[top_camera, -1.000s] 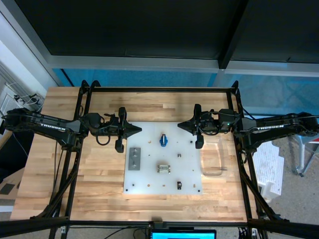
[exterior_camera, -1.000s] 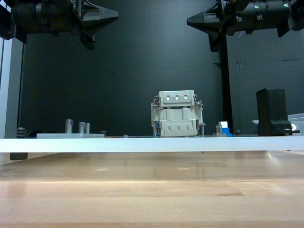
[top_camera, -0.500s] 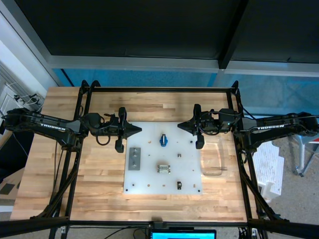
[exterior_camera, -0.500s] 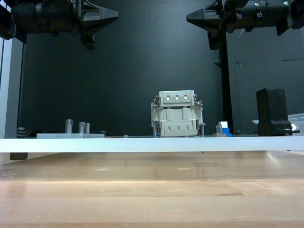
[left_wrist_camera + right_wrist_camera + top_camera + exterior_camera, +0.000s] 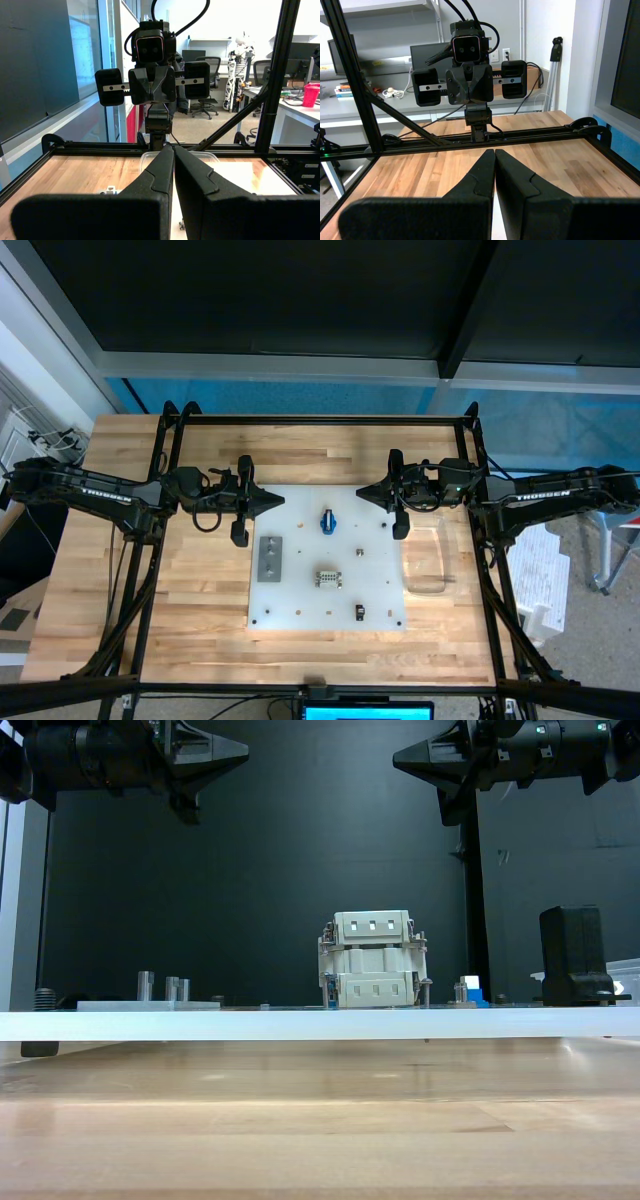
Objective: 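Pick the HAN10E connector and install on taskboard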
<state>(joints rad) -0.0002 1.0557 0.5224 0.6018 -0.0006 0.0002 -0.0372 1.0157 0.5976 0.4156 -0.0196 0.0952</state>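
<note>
Found the jaws of the left gripper (image 5: 173,150) clenched, fingertip pressed flat against fingertip, grasping no part. Found the jaws of the right gripper (image 5: 494,152) clenched in the same way, also grasping no part. Saw both grippers held level and high, tips pointing inward toward each other across the taskboard (image 5: 375,585). From the high view, placed the left gripper (image 5: 279,500) above the far left corner of the board and the right gripper (image 5: 360,491) above its far edge, right of the middle, with a clear gap between the two tips. In the low view, put both far above everything on the board. Spotted the HAN10E connector (image 5: 328,580) standing upright on the taskboard, around the middle and somewhat toward the near edge, well apart from either gripper. Read it in the low view (image 5: 372,960) as a beige housing with silvery metal at both ends, seated on the white plate. Noted the grey block (image 5: 270,557) to its left, the blue part (image 5: 328,522) beyond it toward the far edge, and a small black fitting (image 5: 359,613) nearer the near edge, slightly to the right. Made out a clear plastic tray (image 5: 430,560) just beside the board's right edge, on the wooden surface (image 5: 180,610).
</note>
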